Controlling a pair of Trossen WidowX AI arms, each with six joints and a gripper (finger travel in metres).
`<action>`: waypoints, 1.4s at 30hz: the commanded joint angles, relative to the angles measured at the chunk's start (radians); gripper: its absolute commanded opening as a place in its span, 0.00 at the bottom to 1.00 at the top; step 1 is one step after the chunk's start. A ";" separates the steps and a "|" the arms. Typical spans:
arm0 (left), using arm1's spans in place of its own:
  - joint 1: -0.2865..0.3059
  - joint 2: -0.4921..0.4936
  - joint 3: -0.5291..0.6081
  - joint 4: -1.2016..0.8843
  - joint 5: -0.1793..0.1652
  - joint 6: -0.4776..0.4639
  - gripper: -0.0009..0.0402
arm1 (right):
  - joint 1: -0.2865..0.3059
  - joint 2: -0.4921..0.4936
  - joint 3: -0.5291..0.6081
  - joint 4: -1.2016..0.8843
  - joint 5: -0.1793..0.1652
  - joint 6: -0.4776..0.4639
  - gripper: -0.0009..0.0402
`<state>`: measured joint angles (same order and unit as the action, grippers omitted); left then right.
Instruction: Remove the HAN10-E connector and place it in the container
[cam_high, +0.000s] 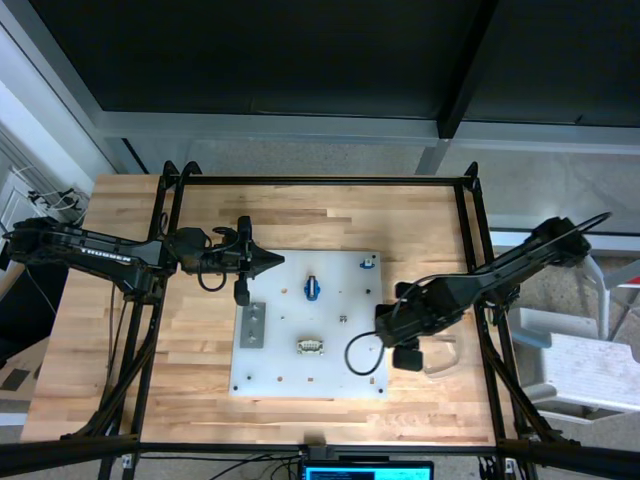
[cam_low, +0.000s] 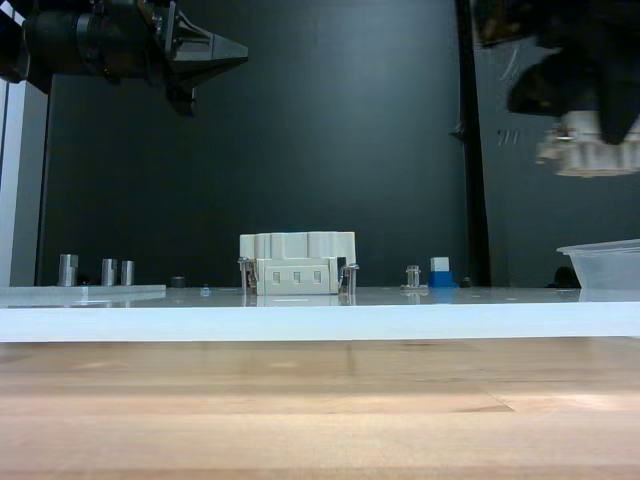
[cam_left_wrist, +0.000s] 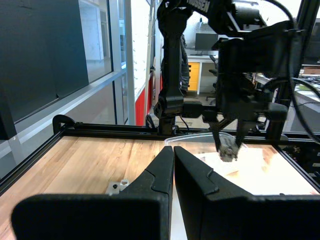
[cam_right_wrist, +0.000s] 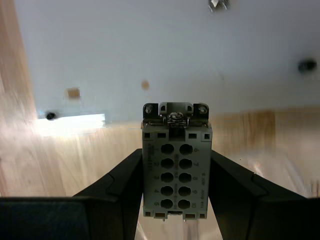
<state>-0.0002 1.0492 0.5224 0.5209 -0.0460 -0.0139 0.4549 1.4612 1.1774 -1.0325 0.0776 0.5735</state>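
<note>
Right gripper (cam_high: 407, 352) clamps HAN10-E connector (cam_right_wrist: 176, 165) between its 2 fingers (cam_right_wrist: 122, 176), airborne. Container (cam_low: 605, 264) lies below, slightly beyond the fingertips. Centre over it, descend, then release. Left gripper (cam_high: 262, 260) pinched closed, parked apart.

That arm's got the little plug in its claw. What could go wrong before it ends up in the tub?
1. The right gripper pinches the HAN10-E connector only by its sides, up in the air; it might slip out early.
2. The container is thin-walled and sits just off the white board; a release near its rim could bounce the connector onto the table.
The left gripper, shut over the board's far left corner, seems out of the way.
</note>
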 joint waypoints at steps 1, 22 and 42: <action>0.000 0.000 0.000 0.000 0.000 0.000 0.02 | 0.020 -0.058 -0.066 0.002 0.008 0.034 0.02; 0.000 0.000 0.000 0.000 0.000 0.000 0.02 | 0.139 -0.233 -0.343 0.043 0.008 0.220 0.02; 0.000 0.000 0.000 0.000 0.000 0.000 0.02 | 0.159 -0.221 -0.505 0.236 0.009 0.314 0.02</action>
<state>-0.0002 1.0492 0.5224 0.5209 -0.0460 -0.0143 0.6136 1.2388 0.6804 -0.8074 0.0860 0.8814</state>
